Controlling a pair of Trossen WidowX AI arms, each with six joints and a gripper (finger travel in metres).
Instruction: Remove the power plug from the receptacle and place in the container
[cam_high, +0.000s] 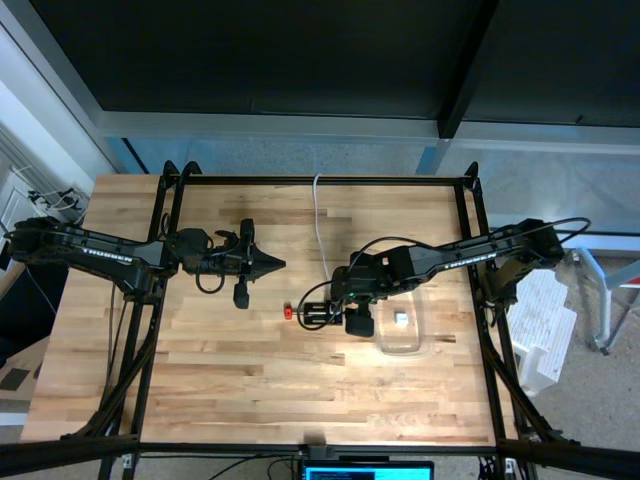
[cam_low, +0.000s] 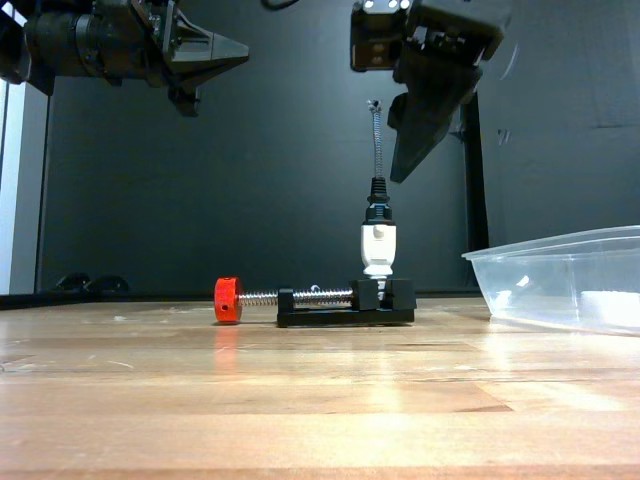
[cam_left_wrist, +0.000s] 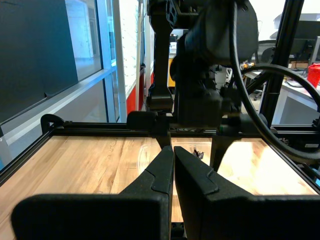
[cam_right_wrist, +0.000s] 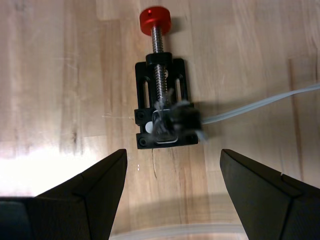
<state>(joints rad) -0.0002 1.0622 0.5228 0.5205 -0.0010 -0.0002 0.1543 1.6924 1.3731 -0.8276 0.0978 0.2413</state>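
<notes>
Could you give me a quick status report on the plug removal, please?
Left claw shut, parked high at left. Right claw open, hovering over the clamped receptacle. Power plug looks seated, container beside it holds a white cube. Nothing blocking.

High: above the table's (cam_high: 200, 390) near edge, looking down and away, taking in the whole top. Low: level at tabletop height, close on the clamp (cam_low: 345, 305). Left wrist: along the left gripper (cam_left_wrist: 173, 150), high at left, facing the right arm (cam_left_wrist: 215, 60). Right wrist: straight down past the right gripper (cam_right_wrist: 172, 152), close above that same clamp.
</notes>
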